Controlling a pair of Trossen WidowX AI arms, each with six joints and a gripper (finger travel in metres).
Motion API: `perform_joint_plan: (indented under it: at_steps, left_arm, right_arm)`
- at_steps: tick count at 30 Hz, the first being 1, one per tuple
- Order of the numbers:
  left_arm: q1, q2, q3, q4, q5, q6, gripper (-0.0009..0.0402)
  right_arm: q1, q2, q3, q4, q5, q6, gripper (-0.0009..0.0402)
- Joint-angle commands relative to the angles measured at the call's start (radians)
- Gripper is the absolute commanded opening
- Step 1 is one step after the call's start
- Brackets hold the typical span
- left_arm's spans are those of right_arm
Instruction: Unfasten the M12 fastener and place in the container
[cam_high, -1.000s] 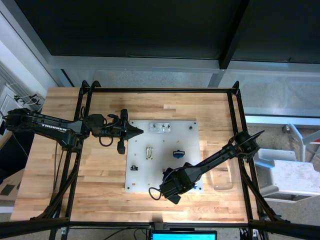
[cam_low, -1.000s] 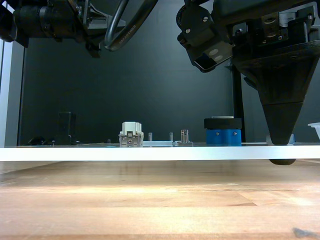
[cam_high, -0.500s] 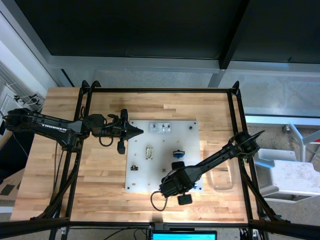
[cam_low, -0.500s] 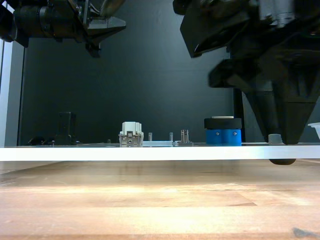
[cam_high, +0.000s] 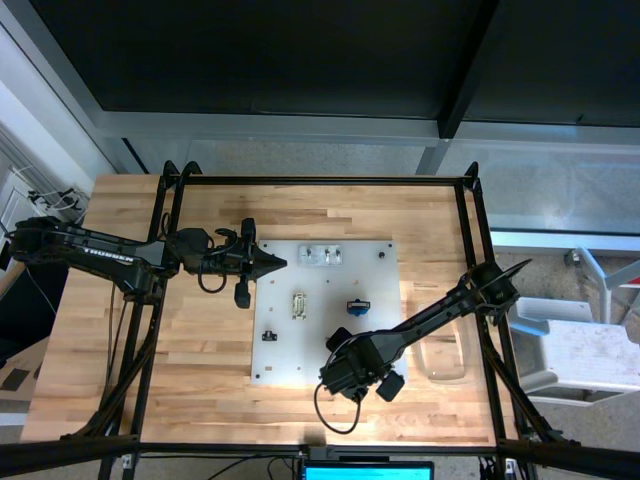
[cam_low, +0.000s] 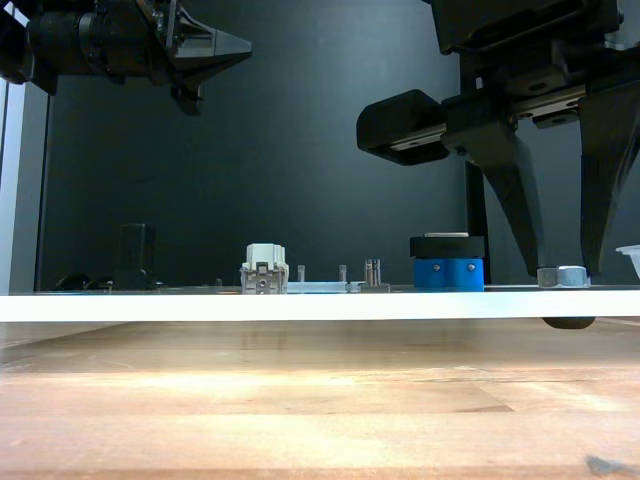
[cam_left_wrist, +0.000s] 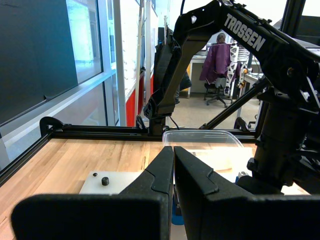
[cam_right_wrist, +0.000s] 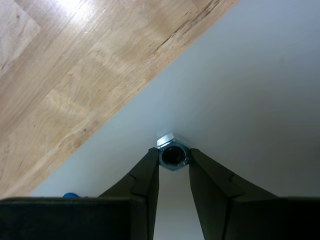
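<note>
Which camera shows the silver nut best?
Right wrist view: the M12 nut close-up, clamped in the right gripper. Low view shows it side-on; the high view's right arm hides it; left wrist view shows no clear nut. Left gripper hangs shut over the board's left edge.

One wooden desk (cam_high: 200, 400) carries one white rectangular board (cam_high: 290, 350). On the board are one small silver hexagonal nut (cam_low: 561, 276), one blue plastic connector (cam_high: 357, 308) and one cream rectangular connector (cam_high: 297, 305). One clear plastic tub (cam_high: 445, 362) sits beside it. Two black robot arms each end in one tool: the left tool (cam_high: 278, 263) over the board's far left edge, the right tool (cam_right_wrist: 173, 155) around the nut.
</note>
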Motion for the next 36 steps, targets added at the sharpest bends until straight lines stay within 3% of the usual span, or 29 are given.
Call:
perform_joint_plan:
  at_steps: [1,13,18,22,25,28,36]
  left_arm:
    - [0.000,0.000,0.000,0.000,0.000,0.000,0.0000]
    - [0.000,0.000,0.000,0.000,0.000,0.000,0.0000]
    - [0.000,0.000,0.000,0.000,0.000,0.000,0.0000]
    - [0.000,0.000,0.000,0.000,0.000,0.000,0.0000]
    - [0.000,0.000,0.000,0.000,0.000,0.000,0.0000]
    - [0.000,0.000,0.000,0.000,0.000,0.000,0.0000]
    - [0.000,0.000,0.000,0.000,0.000,0.000,0.0000]
  right_arm:
    - [0.000,0.001,0.000,0.006,-0.001,0.000,0.0009]
    - [-0.001,-0.037,0.009,-0.015,-0.001,0.025,0.0009]
    - [0.000,-0.082,0.008,-0.017,-0.003,0.169,0.0009]
    - [0.000,-0.103,0.006,-0.018,-0.004,0.396,0.0000]
    - [0.005,-0.114,-0.011,-0.013,-0.013,0.510,0.0000]
    - [0.009,-0.125,-0.033,0.013,-0.048,0.601,0.0000]
    - [0.023,-0.144,-0.101,0.087,-0.056,0.743,0.0000]
